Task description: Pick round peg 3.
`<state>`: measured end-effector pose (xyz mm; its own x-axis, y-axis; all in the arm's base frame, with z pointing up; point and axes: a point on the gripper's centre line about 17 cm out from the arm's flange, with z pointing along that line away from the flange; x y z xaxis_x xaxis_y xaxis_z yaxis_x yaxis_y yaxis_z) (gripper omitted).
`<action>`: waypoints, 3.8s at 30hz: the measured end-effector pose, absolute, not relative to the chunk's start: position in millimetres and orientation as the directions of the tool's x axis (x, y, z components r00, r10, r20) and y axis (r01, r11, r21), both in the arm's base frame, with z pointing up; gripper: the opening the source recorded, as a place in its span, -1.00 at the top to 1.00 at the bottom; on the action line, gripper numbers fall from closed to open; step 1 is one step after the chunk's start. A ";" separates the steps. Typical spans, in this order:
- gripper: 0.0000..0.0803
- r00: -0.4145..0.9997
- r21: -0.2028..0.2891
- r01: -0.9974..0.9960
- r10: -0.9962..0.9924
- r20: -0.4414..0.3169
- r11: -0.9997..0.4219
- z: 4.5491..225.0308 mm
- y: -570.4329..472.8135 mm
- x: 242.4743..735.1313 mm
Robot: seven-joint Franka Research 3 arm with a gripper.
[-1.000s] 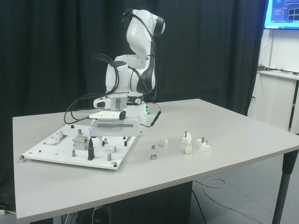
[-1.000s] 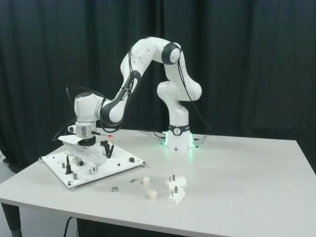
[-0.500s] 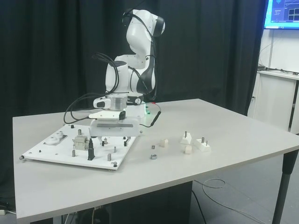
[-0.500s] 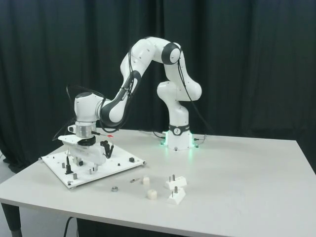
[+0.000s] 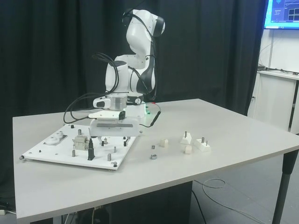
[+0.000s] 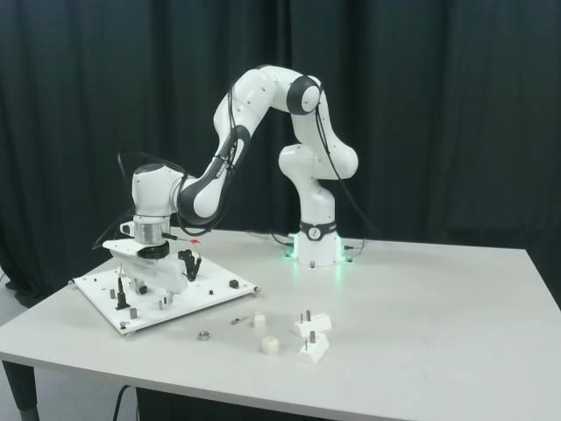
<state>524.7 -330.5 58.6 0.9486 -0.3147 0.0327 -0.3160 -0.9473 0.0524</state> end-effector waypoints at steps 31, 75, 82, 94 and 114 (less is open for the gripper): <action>-0.99 0.958 0.046 -0.285 -0.283 0.046 -0.957 68.2 -311.7 539.8; -0.99 0.986 -0.034 -0.166 -0.165 -0.011 -0.986 121.4 -56.4 598.6; -0.99 0.989 -0.025 -0.149 -0.149 -0.013 -0.988 121.2 -29.2 600.2; -0.99 0.988 -0.025 -0.155 -0.155 -0.014 -0.988 116.8 25.1 601.5; -0.99 0.984 0.006 -0.176 -0.176 -0.010 -0.984 66.6 82.8 599.0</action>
<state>599.0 82.8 66.6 0.9843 -0.1762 -0.0104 -0.1762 -0.9843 0.0060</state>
